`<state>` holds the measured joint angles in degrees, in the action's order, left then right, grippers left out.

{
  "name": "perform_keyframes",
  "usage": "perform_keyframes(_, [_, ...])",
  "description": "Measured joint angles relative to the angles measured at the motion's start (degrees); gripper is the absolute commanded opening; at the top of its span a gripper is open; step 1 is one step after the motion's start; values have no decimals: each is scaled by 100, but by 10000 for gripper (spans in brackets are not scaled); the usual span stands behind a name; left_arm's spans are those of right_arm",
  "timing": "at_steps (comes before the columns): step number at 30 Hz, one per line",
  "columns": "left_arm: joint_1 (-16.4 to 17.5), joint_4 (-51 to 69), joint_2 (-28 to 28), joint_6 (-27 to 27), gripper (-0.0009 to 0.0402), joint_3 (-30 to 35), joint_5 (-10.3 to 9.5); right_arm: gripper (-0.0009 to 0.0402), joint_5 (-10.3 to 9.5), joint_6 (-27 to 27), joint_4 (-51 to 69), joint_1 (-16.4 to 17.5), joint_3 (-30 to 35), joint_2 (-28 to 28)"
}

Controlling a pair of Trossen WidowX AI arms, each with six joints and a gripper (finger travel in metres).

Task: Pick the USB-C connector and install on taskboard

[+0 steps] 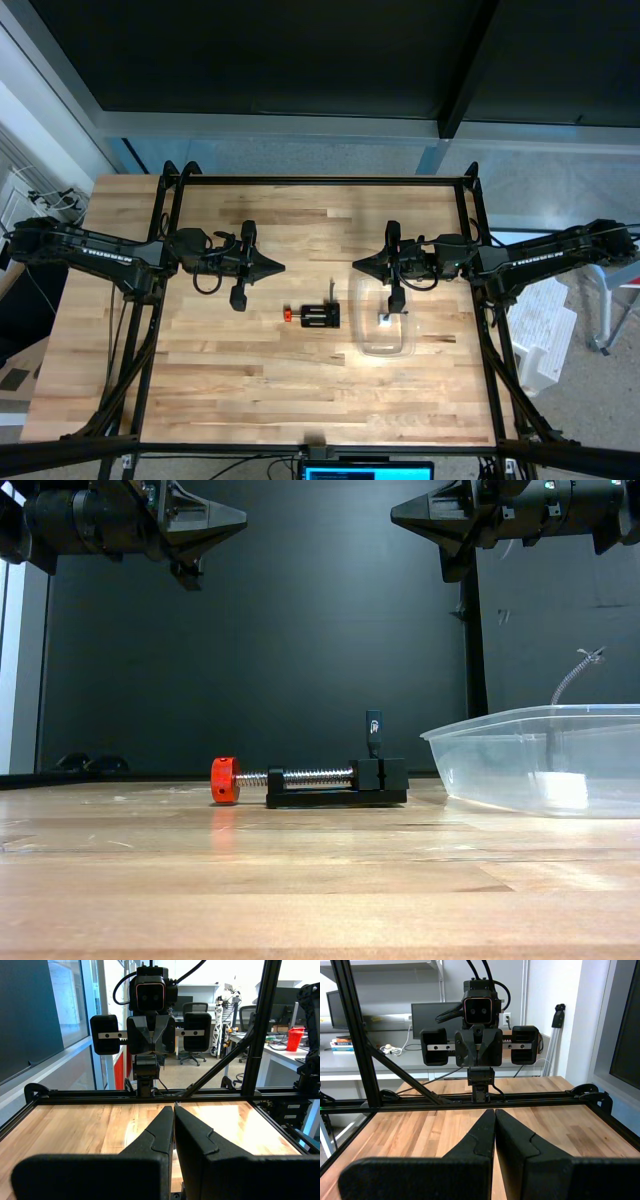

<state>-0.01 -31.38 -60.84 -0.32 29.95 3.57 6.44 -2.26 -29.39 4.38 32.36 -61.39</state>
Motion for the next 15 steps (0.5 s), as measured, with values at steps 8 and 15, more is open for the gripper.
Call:
perform_keyframes(8, [0, 0, -2, 0, 0, -2, 2, 0, -2, -37, 2, 13, 2, 0])
perform_keyframes(15, [0, 0, 0, 0, 0, -2, 2, 0, -157, -234, 584, 15, 232, -7])
